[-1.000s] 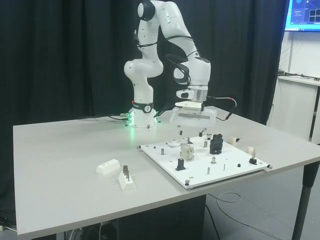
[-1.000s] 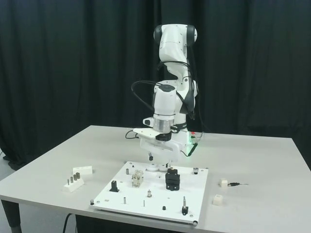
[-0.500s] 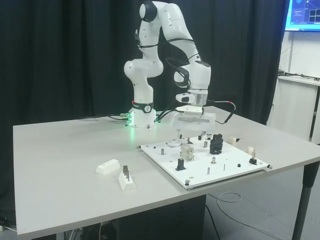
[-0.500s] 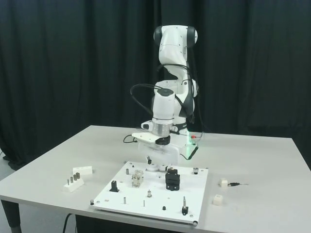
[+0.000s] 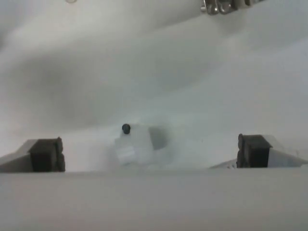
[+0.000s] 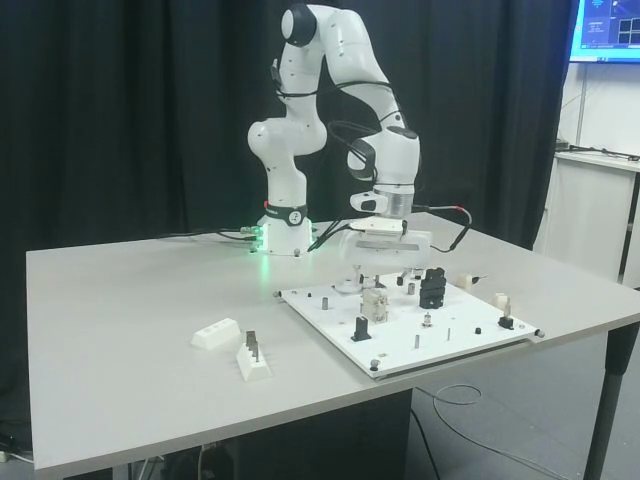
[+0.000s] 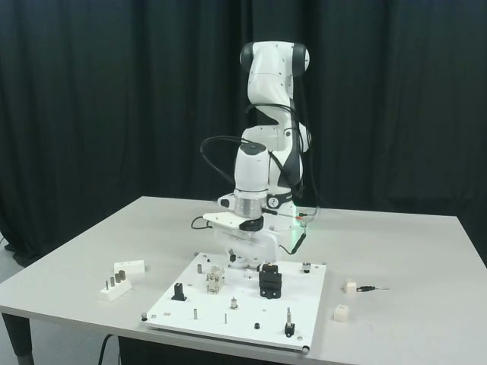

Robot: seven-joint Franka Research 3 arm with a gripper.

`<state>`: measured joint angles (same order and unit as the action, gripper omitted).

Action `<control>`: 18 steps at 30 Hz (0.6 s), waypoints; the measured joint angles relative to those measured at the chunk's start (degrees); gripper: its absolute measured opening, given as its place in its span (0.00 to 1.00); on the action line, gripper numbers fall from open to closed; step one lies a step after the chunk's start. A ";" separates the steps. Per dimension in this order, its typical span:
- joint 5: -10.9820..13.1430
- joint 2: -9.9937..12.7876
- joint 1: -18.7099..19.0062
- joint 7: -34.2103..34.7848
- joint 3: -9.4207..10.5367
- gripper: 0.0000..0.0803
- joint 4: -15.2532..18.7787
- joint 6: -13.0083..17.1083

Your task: Pick small gear.

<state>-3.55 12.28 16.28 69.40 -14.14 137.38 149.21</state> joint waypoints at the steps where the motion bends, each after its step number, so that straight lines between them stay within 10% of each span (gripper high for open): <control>1: 0.14 0.18 -0.03 -0.09 0.00 1.00 -0.12 0.04; 18: 0.96 2.35 -0.09 -3.43 0.00 1.00 -1.23 0.23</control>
<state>-2.59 14.63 16.19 65.97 -14.14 136.15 149.44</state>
